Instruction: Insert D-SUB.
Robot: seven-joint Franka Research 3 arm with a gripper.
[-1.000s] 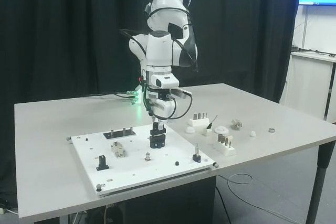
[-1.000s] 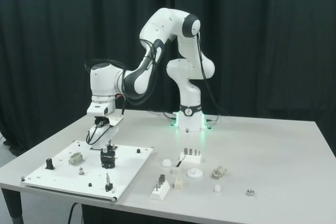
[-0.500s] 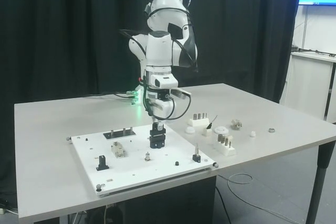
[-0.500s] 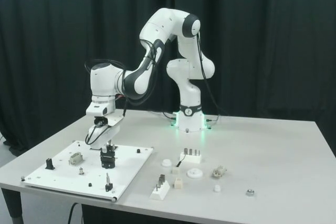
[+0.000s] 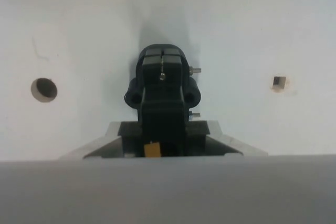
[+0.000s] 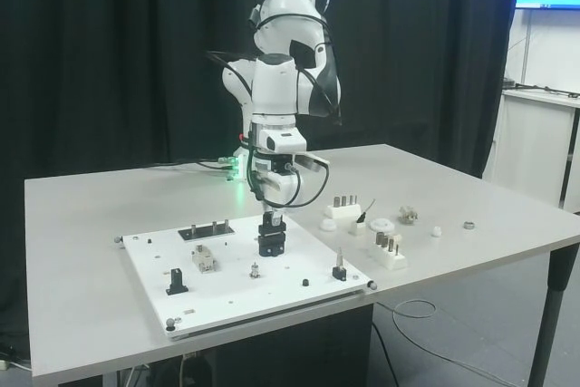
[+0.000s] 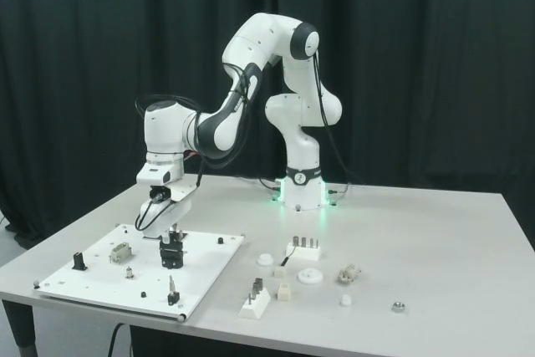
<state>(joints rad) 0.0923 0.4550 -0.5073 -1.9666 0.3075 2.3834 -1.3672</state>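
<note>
Looking down past the gripper in the wrist view, a small black moulded D-SUB connector with metal side screws stands directly below on the white assembly board. Its lower part runs up between the gripper's dark fingers; whether these are clamped on it or merely flank it cannot be told. The part is judged light, rigid and hard-shelled, with pins that would bend under a skewed push; the flat flanks of its black body look the soundest place to hold, clear of the screws.

First room view: the white arm hangs upright over the board on the grey table. The gripper sits just above, apparently touching, the black connector, which stands upright near the board's middle. A small grey socket block lies well apart to the left.

Second room view: the gripper stands over the connector on the board; loose white parts lie on the table to the right.
</note>
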